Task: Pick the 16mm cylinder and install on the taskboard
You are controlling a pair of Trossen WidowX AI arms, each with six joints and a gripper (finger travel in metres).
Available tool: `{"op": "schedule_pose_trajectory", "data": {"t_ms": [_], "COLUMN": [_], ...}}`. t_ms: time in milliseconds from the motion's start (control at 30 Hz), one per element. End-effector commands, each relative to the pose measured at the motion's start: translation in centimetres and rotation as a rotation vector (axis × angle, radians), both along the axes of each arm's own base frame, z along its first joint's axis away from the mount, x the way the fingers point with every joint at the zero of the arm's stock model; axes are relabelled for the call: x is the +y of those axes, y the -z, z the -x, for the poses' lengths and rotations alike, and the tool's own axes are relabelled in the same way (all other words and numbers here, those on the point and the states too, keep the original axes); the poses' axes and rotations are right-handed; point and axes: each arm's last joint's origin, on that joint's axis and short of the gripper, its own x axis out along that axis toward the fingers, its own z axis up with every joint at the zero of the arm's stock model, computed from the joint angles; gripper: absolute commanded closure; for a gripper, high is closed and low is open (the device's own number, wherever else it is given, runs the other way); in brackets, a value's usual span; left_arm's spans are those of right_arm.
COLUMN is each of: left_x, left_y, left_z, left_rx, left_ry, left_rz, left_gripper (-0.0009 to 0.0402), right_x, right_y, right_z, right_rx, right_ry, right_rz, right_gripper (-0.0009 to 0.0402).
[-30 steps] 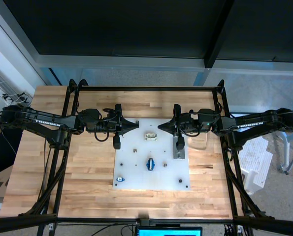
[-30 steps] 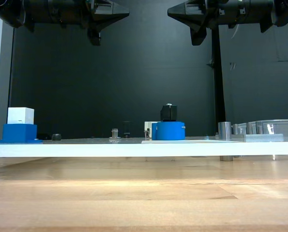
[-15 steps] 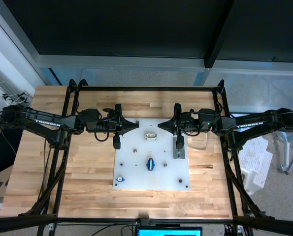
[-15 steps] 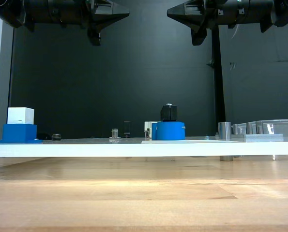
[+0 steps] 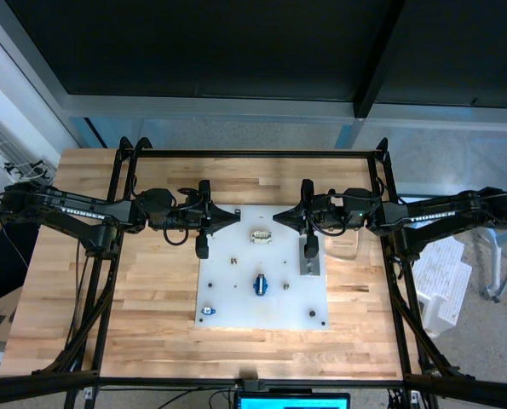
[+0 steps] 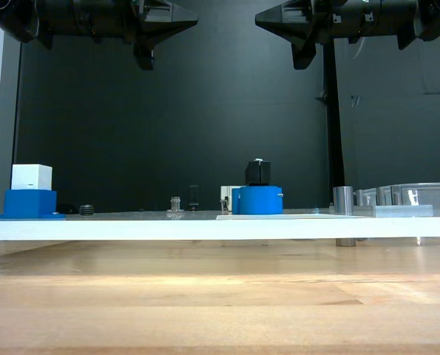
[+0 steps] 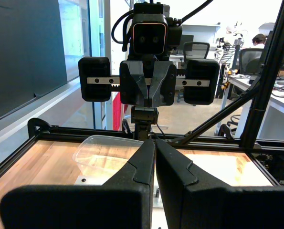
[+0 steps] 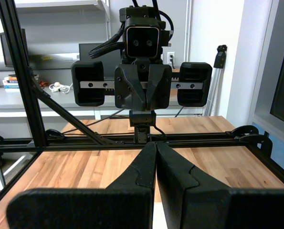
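Claws high above the large white square taskboard [image 5: 244,311].
Both left claw [image 5: 236,215] and right claw [image 5: 276,218] pressed together; short silver-grey metal peg [image 5: 285,285] stands on the board.

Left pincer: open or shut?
Shut: fingers of the left pincer touch, high above the taskboard. The right pincer, also shut, faces it.

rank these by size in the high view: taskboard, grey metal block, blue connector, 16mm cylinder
1. taskboard
2. grey metal block
3. blue connector
4. 16mm cylinder, a little smaller than the connector

Both shut, the left gripper and the right gripper hover above the taskboard's far edge.
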Motion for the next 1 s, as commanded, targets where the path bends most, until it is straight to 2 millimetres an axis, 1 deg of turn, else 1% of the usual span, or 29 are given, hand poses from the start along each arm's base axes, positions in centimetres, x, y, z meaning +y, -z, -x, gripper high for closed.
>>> {"op": "schedule_pose_trajectory", "data": {"t_ms": [33,1000], "left_x": [0.01,0.01], "left_y": [0.00,0.00], "left_z": [-0.01,-0.01], "left_rx": [0.000,0.000], "left_ry": [0.000,0.000], "left_rz": [0.000,0.000], "left_gripper": [0.0392,0.0392], "right_x": [0.01,0.02], "right_y": [0.06,0.16], "right_z": [-0.02,-0.02], "right_rx": [0.006,0.016], "right_ry": [0.000,-0.001], "right_rz": [-0.001,-0.001], "right_gripper": [0.0393,0.0393]}}
